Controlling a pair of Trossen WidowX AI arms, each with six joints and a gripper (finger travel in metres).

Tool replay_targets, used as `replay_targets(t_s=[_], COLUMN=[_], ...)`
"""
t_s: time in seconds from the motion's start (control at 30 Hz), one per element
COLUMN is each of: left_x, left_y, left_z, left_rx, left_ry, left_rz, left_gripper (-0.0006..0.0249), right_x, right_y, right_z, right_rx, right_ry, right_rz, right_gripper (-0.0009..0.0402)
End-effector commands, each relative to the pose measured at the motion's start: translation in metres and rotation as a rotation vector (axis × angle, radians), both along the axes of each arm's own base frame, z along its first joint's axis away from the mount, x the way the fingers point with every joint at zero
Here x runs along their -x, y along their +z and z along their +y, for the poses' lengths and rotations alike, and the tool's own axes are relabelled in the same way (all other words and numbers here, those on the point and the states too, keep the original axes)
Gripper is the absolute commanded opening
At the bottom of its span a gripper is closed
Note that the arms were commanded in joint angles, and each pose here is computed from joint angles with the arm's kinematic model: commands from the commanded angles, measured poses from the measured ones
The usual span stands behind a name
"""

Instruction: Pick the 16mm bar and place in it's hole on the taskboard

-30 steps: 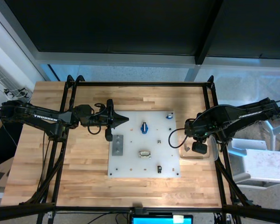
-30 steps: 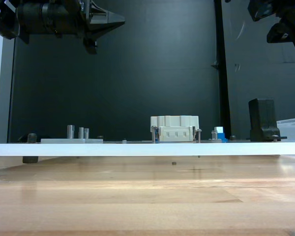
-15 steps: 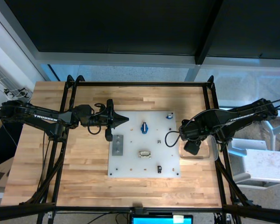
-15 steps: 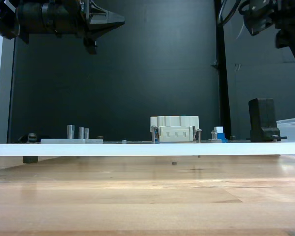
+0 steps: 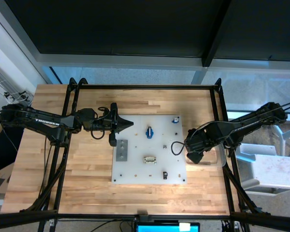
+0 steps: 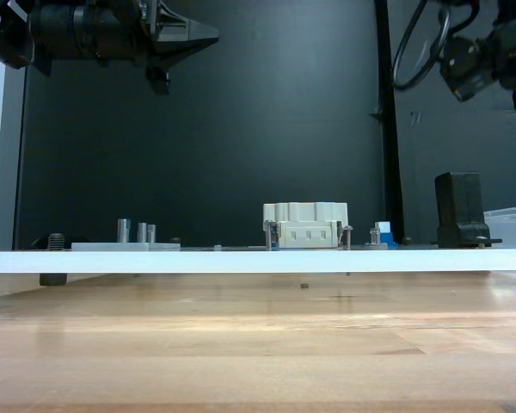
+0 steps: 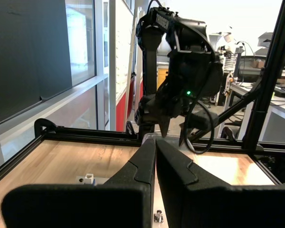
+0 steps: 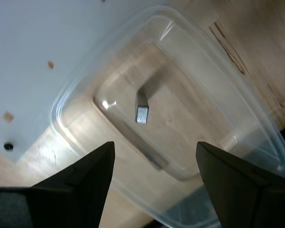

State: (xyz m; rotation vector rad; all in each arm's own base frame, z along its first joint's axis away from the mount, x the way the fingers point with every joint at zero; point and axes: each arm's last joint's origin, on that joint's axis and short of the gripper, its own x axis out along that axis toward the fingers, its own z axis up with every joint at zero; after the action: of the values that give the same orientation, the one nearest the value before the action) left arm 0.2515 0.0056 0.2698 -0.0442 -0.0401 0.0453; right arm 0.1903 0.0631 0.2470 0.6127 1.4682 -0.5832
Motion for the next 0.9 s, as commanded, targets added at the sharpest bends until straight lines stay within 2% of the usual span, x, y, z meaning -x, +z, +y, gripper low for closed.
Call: replay_targets(t_s=[0.03,0.17,0.37,0.63,0.9], left_x=[0.0,0.0,0.0,0.0,0.0], left_y=[0.0,0.0,0.0,0.0,0.0], left_z=[0.0,0.0,0.0,0.0,0.0], left_rx=[0.0,0.0,0.0,0.0,0.0], left_ry=[0.0,0.0,0.0,0.0,0.0], left_rz=[0.0,0.0,-0.001,0.0,0.0], left_gripper=[0.0,0.0,0.0,0.0,0.0], right_x=[0.0,-0.002,-0.002,-0.003,-0.004], right_y=[-0.01,-0.024,-0.047,-0.063,-0.07], right_z=[0.0,0.001,0.002,0.003,0.002], right_rx=[-0.004,-0.001,-0.031,-0.03,-0.02], right_ry=[-0.01,-0.011,-0.011,-0.027,-0.03], right_rz=[-0.011,0.009,-0.01,-0.007,-0.004], right_gripper=[0.0246,0.0243,0.0243,0.0243,0.0233])
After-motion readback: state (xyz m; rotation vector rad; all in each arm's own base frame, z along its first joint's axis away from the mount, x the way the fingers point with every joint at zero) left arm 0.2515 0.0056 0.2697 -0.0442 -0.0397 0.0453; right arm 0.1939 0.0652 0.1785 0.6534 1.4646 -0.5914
